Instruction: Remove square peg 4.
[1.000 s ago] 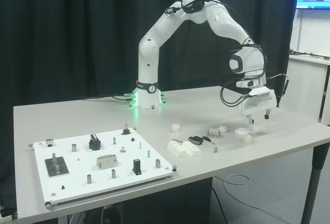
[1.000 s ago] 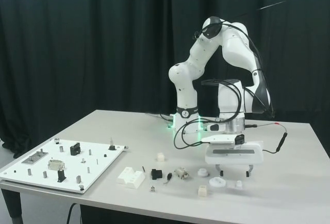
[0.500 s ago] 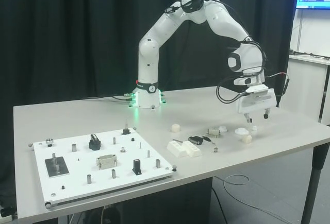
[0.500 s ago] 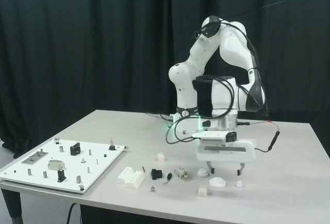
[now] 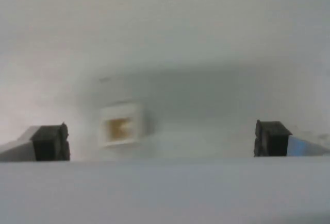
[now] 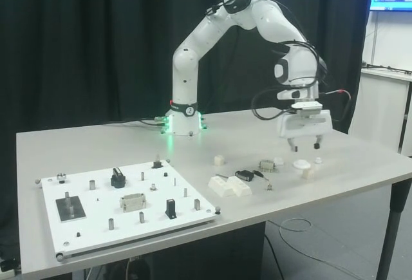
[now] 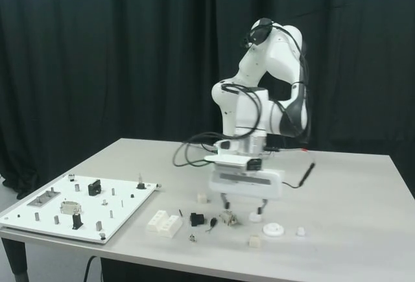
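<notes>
The arm has swung in from the table's far end, and the gripper (image 6: 303,145) now hangs above the loose parts, fingers (image 5: 50,142) wide apart with nothing between them. One small white square piece (image 5: 120,124) lies below them in the wrist view. Two white blocks (image 6: 229,186) sit side by side on the grey table (image 6: 96,145). One white board (image 6: 187,219) carries the pegs, well apart from the gripper. Which is square peg 4 I cannot tell; no number or label is readable.
</notes>
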